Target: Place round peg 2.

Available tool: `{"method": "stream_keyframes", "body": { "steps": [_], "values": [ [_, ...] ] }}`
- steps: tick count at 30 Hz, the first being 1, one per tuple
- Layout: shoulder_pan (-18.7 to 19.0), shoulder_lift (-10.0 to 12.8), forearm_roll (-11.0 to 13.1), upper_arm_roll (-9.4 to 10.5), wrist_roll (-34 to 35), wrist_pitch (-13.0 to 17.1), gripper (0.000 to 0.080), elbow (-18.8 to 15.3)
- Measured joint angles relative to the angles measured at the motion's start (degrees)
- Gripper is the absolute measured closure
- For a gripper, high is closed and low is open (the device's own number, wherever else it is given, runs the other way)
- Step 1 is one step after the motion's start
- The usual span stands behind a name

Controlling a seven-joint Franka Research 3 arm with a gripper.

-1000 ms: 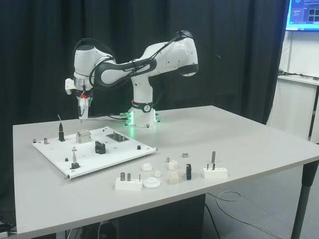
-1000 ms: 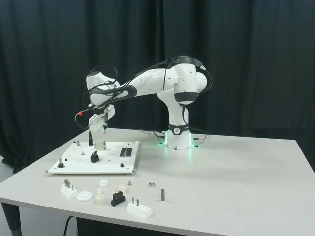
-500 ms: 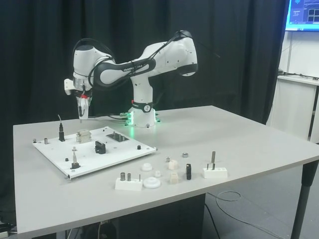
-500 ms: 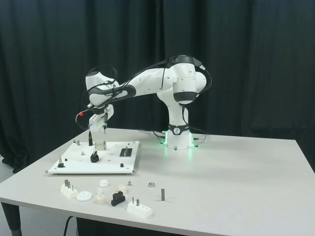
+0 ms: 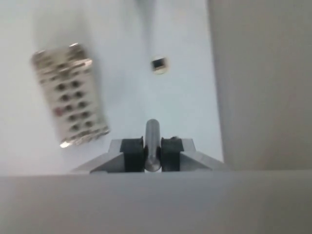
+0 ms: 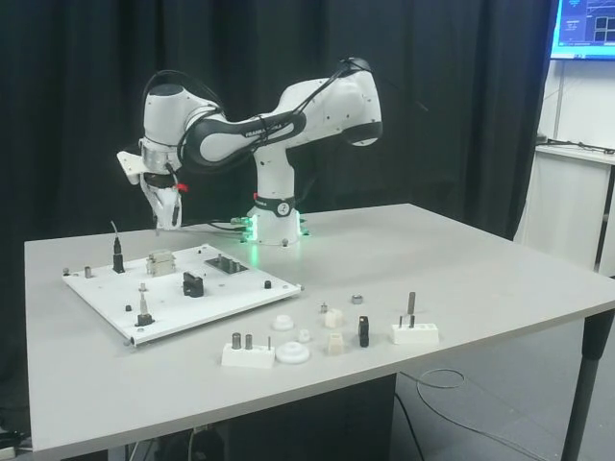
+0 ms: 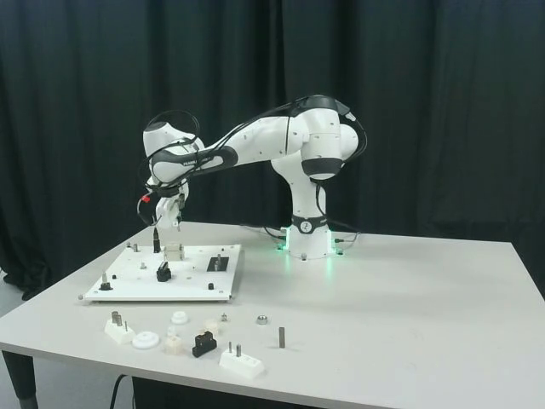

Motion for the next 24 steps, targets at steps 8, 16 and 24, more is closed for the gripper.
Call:
{"method": "stream_keyframes", "body": {
  "steps": [8, 16, 24],
  "values": [
    [2.04, -0.01, 0.25, -2.54, -6.11, -6.05, 0.0731, 3.4],
    [4.32, 0.05, 2.89, -3.91, -13.57, -11.6, 0.0731, 6.93],
    [6.46, 1.43, 5.49, -3.8, -22.37, -16.05, 0.0731, 9.71]
  ]
}}
